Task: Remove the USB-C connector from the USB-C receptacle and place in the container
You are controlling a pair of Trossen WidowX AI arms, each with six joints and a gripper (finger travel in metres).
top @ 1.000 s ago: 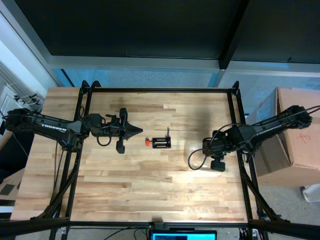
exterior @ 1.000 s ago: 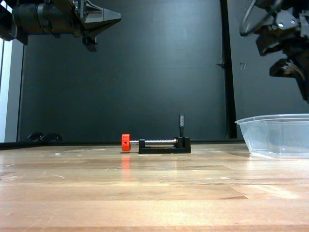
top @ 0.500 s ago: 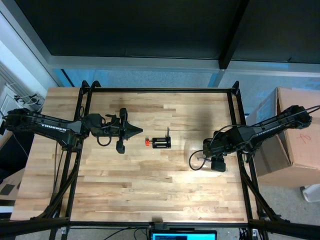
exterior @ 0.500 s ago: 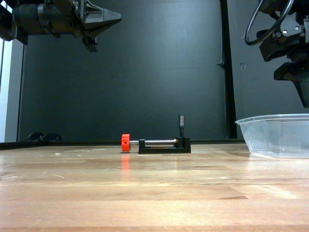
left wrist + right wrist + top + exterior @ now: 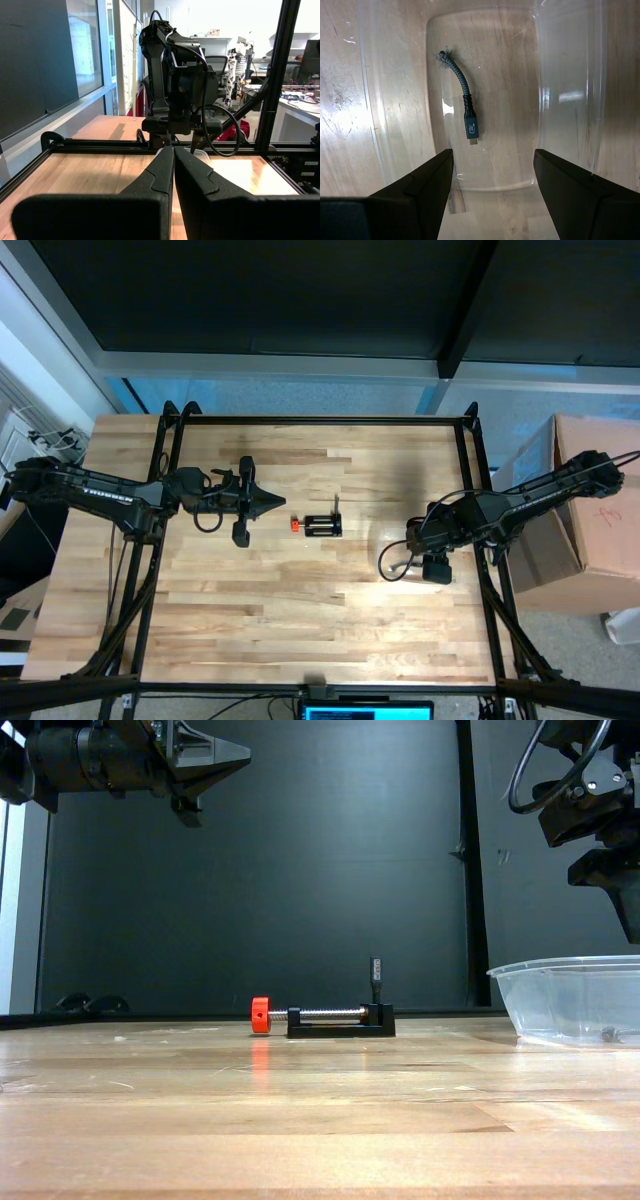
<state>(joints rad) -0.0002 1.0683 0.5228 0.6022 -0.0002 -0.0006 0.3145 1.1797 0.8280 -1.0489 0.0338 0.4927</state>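
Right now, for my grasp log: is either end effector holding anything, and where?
Nothing is held. The USB-C connector lies free in the container under the open right end effector; the shut left end effector hovers empty above the table.

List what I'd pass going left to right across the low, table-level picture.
Raised left hand, shut → orange knob → black clamp → clear container, with the USB-C connector lying free inside and the open right hand above it.

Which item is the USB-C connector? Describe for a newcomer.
Find the clear container on the right of the table, under the open right gripper; the left gripper, shut, hangs over its left. The connector lies free inside: a braided stub with a dark plug, the only thing there.
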